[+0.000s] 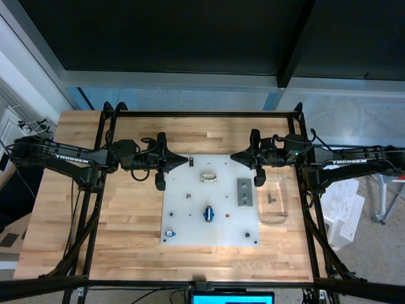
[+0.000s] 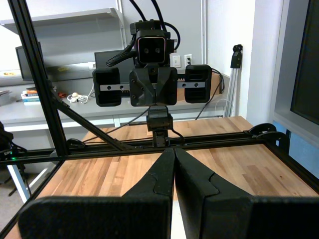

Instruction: Pick the 16mm cylinder and install on the taskboard

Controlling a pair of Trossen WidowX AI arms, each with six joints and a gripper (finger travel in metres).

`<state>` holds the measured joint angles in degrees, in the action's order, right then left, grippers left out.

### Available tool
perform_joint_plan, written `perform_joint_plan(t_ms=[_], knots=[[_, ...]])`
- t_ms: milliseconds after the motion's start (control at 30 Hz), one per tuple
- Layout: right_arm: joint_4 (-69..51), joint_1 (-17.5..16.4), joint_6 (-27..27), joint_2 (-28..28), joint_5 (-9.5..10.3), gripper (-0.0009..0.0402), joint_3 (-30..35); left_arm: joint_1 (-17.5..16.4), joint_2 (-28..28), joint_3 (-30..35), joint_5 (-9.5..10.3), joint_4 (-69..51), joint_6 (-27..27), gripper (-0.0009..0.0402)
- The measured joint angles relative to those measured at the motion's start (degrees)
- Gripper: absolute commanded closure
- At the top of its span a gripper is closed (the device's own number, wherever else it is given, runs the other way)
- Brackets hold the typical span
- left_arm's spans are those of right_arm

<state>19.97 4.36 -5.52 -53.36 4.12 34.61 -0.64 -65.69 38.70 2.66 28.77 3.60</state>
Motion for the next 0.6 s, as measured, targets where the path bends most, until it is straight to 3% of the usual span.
perform_joint_plan(t_ms=[600], knots=[[-1.75,-0.31,-1.07,-0.04,0.02,0.0393,0.28,-0.04,0.00,0.00,-0.02,0.02,-0.02,0.0393]])
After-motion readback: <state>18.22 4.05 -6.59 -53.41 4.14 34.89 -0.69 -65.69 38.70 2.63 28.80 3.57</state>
